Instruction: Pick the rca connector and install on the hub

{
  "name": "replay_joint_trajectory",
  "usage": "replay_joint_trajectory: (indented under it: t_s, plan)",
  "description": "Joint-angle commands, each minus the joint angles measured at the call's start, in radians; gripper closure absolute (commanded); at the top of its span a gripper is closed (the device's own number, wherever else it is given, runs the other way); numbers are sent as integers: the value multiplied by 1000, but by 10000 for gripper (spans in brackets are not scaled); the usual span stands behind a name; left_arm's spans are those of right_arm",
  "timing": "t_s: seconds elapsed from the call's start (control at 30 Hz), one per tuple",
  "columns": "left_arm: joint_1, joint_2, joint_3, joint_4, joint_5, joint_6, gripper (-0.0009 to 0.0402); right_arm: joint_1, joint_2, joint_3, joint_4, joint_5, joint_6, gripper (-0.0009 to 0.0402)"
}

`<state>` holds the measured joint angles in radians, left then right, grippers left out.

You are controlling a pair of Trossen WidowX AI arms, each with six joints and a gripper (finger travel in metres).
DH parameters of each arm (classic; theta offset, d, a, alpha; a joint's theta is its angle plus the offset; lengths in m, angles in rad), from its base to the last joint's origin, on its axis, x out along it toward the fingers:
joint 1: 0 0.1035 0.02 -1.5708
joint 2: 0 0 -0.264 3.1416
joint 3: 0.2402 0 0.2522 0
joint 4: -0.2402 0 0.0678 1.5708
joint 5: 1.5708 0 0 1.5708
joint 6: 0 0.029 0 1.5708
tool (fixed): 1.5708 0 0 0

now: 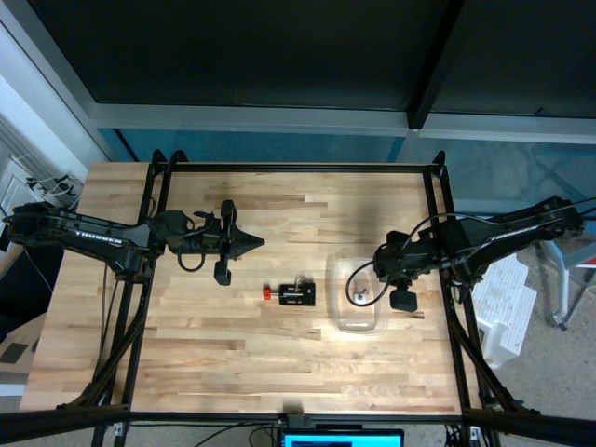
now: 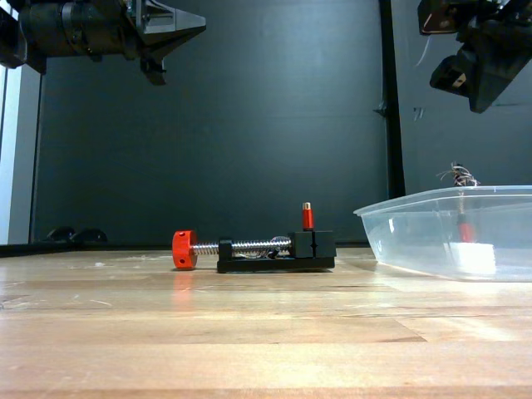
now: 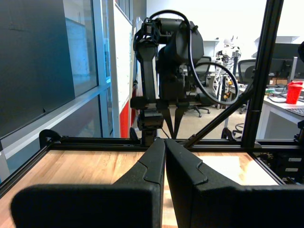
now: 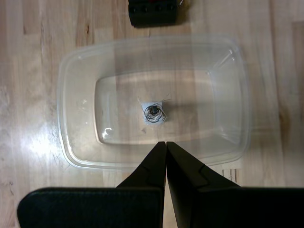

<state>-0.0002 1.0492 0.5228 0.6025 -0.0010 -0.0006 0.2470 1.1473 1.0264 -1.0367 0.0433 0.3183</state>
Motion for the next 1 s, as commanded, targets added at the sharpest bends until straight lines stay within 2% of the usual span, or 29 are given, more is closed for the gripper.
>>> replay_joint_trajectory:
  t_s: [0.03,0.17,0.43,0.6,0.77,1.0]
  plan:
    - [0,0,0,0,0,0,393,0,26,-1,3,-9,-1,391]
    - [0,0,0,0,0,0,393,0,66,-1,10,-7,9,368]
    - [0,0,0,0,0,0,393,0,167,22,29,-8,18,276]
    - [0,0,0,0,0,0,393,0,227,57,32,-8,19,236]
    - [0,0,0,0,0,0,393,0,285,91,34,-9,19,215]
    - [0,0,0,0,0,0,393,0,352,110,61,-9,18,212]
